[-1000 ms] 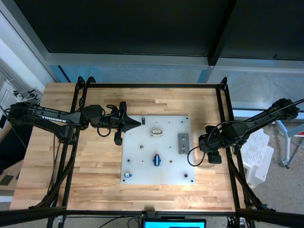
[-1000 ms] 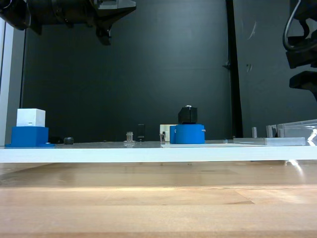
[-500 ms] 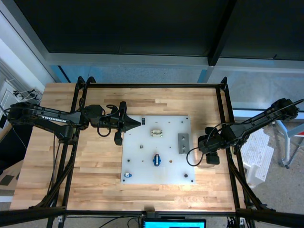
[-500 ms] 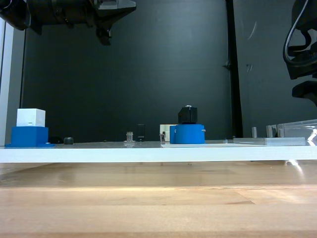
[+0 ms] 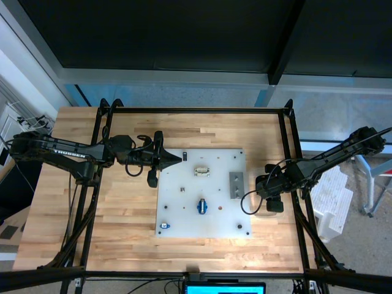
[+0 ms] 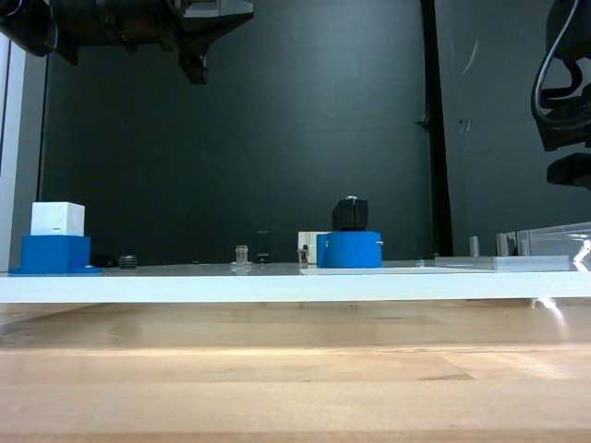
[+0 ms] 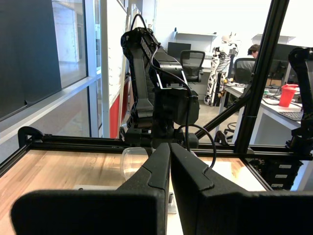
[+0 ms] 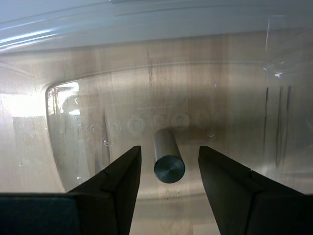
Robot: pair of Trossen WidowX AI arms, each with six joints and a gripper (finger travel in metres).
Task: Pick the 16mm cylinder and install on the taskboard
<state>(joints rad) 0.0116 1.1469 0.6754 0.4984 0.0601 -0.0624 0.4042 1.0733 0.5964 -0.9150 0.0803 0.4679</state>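
Note:
The 16mm cylinder [image 8: 167, 155], a short silvery-grey peg, lies on its side in a clear plastic tray [image 8: 88, 103]. My right gripper [image 8: 168, 148] is open, with one finger on either side of the peg and not touching it. From above, the right gripper [image 5: 273, 203] hangs over the tray just right of the white taskboard [image 5: 184, 211] and hides the peg. My left gripper [image 5: 177, 158] is shut and empty, held above the board's far left corner; its fingers [image 7: 164, 161] are pressed together.
On the board stand a grey metal block [image 5: 236, 184], a blue fitting [image 5: 201, 206], a white connector [image 5: 201, 171] and a small blue-and-white part [image 5: 164, 226]. A black frame [image 5: 288, 159] borders the table. The tray's rim [image 6: 554, 233] rises at the board's right.
The right gripper has sunk a little and edged left towards the tray. The left arm has stayed still.

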